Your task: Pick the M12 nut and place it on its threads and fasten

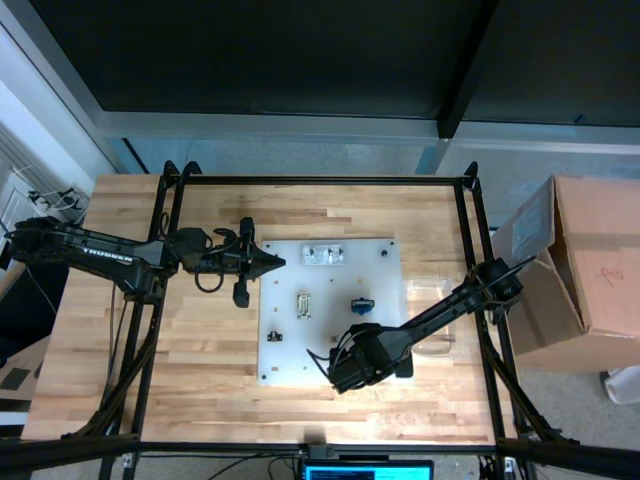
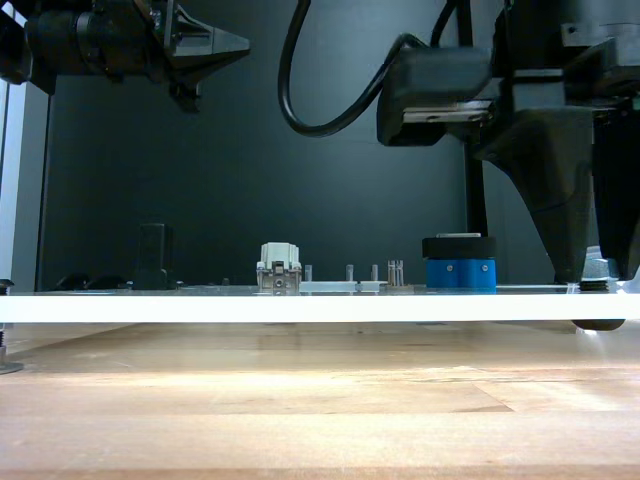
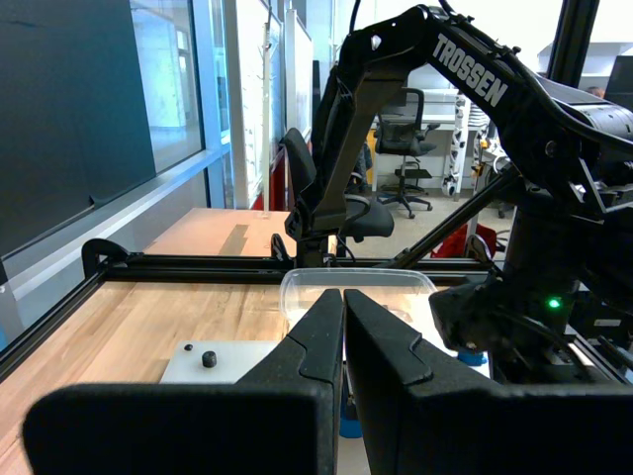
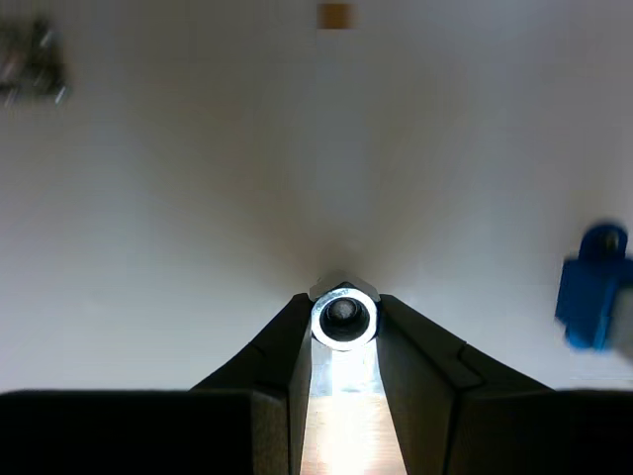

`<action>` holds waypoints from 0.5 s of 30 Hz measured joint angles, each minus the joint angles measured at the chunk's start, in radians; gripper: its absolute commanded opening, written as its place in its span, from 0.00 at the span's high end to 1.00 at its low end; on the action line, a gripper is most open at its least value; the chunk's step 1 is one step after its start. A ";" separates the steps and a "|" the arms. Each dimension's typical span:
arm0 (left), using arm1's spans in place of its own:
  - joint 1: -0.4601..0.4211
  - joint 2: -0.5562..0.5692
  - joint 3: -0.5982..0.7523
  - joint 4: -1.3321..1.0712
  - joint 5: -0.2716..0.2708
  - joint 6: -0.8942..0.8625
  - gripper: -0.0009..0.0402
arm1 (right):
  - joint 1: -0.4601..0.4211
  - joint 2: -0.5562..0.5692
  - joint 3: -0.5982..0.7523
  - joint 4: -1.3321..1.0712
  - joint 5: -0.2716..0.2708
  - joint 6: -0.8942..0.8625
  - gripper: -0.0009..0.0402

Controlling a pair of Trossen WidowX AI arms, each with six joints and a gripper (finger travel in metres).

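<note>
The silver M12 nut [image 4: 316, 319] is pinched between my right gripper's [image 4: 344, 307] fingertips, seen end-on against the white board [image 1: 285, 350]. A round grey end shows inside its hole, so it appears to sit on its stud. I cannot tell how far down it is. In the low view the nut [image 2: 598, 268] is just above board level between the black fingers [image 2: 560, 230]. From above, the right gripper [image 1: 352, 368] points down at the board's near right part and hides the nut. My left gripper [image 1: 275, 263] hangs shut and empty above the board's far left edge, also seen as the left gripper [image 3: 343, 297].
A clear tray [image 1: 435, 290] lies off the board's right edge. On the board are a blue part [image 1: 361, 305], a white connector [image 1: 303, 305] and a silver block [image 1: 323, 257]. A cardboard box [image 1: 580, 270] stands beyond the table's right side. A black frame [image 1: 320, 181] rings the table.
</note>
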 measured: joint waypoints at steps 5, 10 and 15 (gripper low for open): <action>0.000 0.000 0.000 0.000 0.000 0.000 0.98 | 0.000 0.000 0.000 0.000 0.000 0.234 0.98; 0.000 0.000 0.000 0.000 0.000 0.000 0.98 | 0.000 0.000 0.000 0.000 0.000 0.391 0.98; 0.000 0.000 0.000 0.000 0.000 0.000 0.98 | 0.000 0.000 0.000 0.000 0.000 0.571 0.98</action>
